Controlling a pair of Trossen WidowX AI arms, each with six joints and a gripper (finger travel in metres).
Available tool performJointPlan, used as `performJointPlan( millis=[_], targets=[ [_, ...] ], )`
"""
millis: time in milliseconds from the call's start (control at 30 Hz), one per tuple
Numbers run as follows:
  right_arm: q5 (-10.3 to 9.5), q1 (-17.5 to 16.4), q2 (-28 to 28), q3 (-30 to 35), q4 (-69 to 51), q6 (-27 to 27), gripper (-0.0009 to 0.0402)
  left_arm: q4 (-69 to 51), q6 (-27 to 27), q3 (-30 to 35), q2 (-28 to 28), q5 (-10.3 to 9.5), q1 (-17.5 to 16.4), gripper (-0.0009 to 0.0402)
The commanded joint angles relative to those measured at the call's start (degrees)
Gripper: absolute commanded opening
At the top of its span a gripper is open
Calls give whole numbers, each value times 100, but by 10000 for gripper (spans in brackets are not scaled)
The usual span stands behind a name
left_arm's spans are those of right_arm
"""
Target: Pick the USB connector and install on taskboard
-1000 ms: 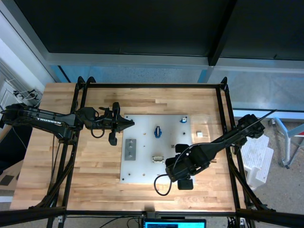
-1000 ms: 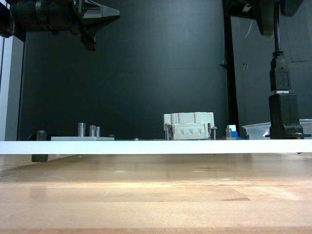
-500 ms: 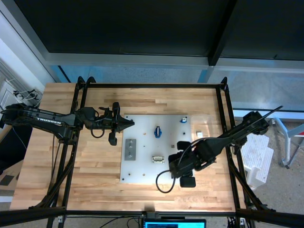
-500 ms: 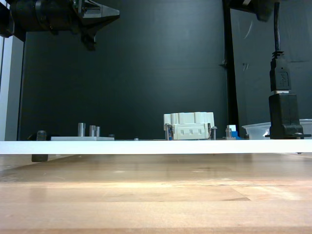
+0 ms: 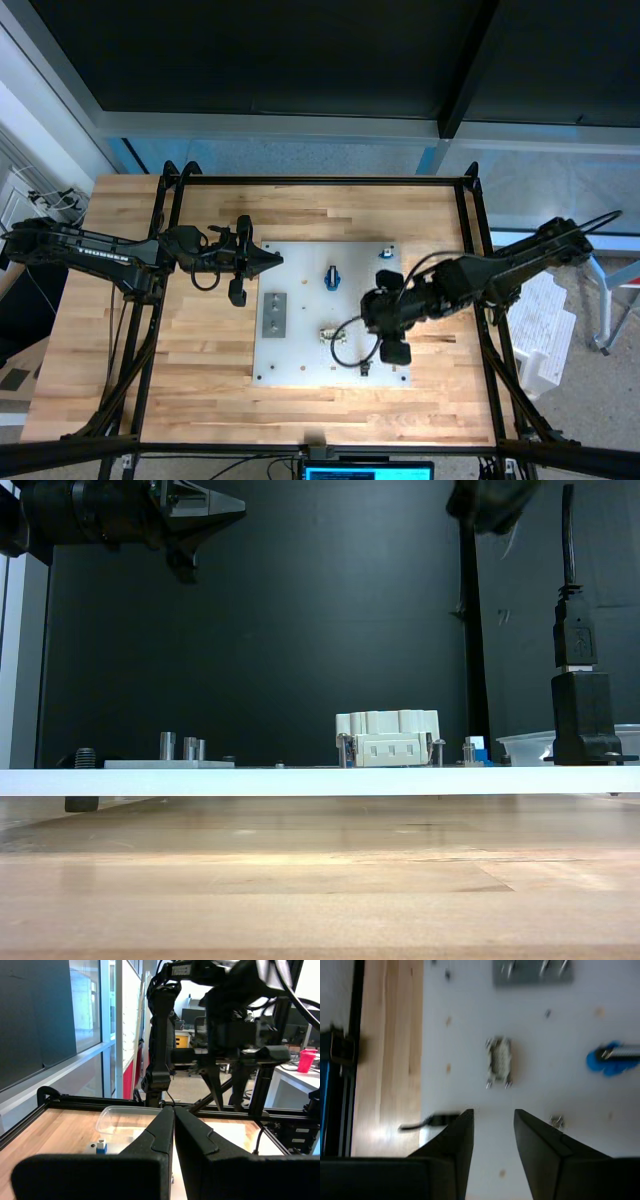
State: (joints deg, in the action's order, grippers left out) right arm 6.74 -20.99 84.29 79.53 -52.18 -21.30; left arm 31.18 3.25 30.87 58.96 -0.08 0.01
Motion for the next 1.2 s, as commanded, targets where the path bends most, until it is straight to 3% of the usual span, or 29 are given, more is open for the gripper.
performJointPlan(
  millis=[33, 267, 367, 500, 667, 733, 1200],
  targets=[
    [-4, 291, -328, -400, 590, 345, 69, 0, -2, 0, 0, 2, -2, 0],
    [-33, 876, -953, -1091, 1574, 1126, -4, 0, -2, 0, 0, 2, 0, 0],
    [-39, 1084, -1165, -1294, 1980, 1414, 4, 0, -2, 2, 0, 2, 0, 0],
    [-352, 1386, -1421, -1674, 2844, 1663, 0, 0, -2, 0, 0, 2, 0, 0],
    [-426, 1663, -1692, -2168, 3932, 1895, 0, 0, -2, 2, 0, 2, -2, 0],
    [-546, 1757, -1788, -2363, 4391, 1926, 0, 0, -2, 0, 0, 2, 0, 0],
    [-549, 2044, -2037, -3790, 7410, 1878, 0, 0, -2, 0, 0, 2, 0, 0]
  ],
)
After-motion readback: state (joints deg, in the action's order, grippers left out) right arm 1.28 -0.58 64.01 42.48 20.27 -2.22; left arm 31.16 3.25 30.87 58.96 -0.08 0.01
